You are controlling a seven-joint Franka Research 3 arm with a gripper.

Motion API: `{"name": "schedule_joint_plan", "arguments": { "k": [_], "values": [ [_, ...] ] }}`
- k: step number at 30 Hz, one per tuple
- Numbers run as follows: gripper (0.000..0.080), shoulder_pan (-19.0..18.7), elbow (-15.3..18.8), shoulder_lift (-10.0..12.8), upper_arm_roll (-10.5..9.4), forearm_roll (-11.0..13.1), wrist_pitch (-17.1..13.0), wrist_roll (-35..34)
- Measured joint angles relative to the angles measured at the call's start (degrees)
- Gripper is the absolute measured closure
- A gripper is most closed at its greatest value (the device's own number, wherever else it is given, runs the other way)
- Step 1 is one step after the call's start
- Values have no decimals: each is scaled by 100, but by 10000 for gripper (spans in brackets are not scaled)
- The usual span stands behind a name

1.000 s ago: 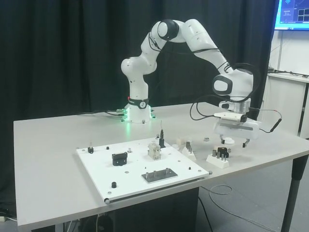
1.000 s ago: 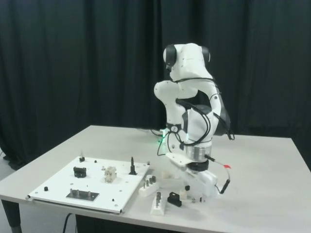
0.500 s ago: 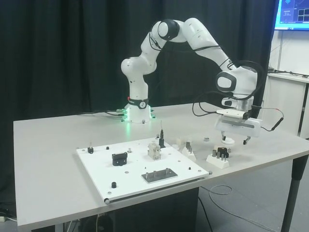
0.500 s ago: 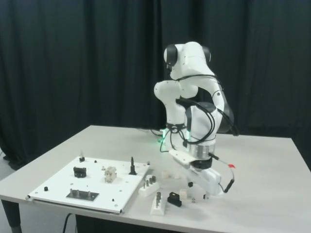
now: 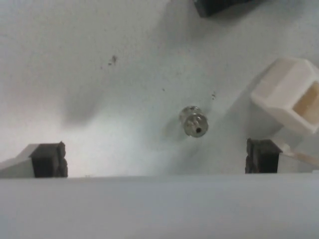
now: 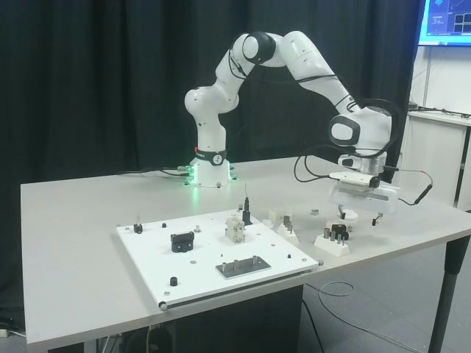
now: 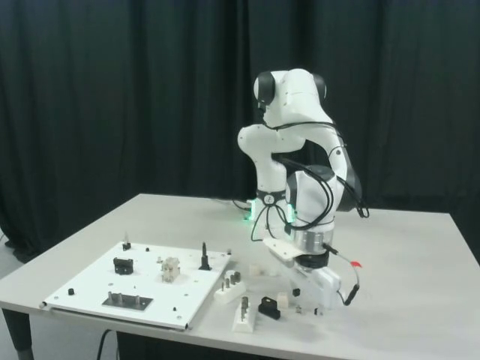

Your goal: Pick BNC.

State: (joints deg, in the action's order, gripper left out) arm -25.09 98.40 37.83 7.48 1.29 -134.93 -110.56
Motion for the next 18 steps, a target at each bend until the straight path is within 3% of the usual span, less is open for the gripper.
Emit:
{"name": "schedule_joint_plan", "arguments": {
  "k": [18],
  "values": [
    [3,3,0,179,44,-5,-326,-12]
  ]
}}
